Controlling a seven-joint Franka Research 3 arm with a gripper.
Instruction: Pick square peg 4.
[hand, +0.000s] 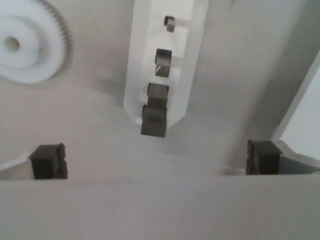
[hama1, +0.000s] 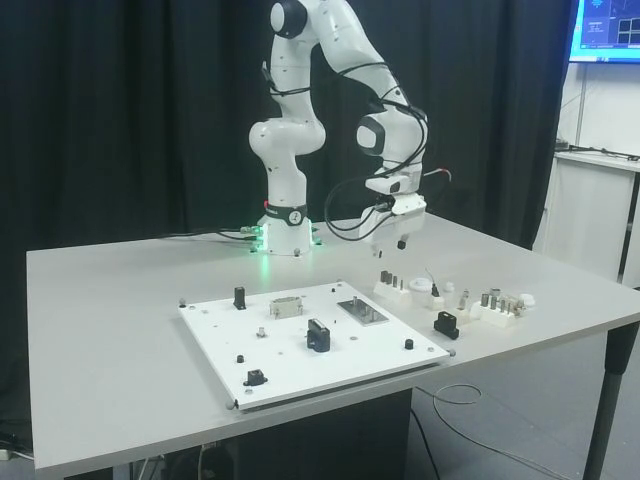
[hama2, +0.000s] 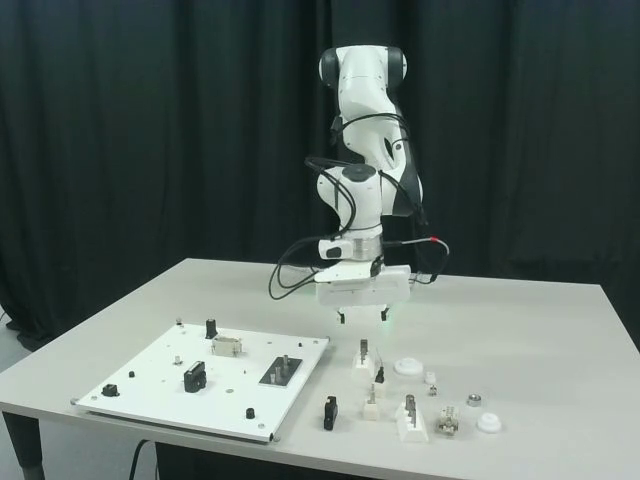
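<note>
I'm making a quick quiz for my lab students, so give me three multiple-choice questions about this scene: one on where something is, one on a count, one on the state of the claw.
1. Where does the white gear lie?
A. On the grey table beside the peg holder
B. On the white assembly board
C. In the claw

2. How many pegs stand in the white peg holder in the wrist view?
A. Two
B. Four
C. Seven

3. What state is the claw in?
A. Shut on a peg
B. Open, holding nothing
C. Shut on the gear

Answers: 1 A, the gear rests on the table next to the holder. 2 B, four pegs show in a row. 3 B, both fingertips stand far apart, nothing between.
</note>
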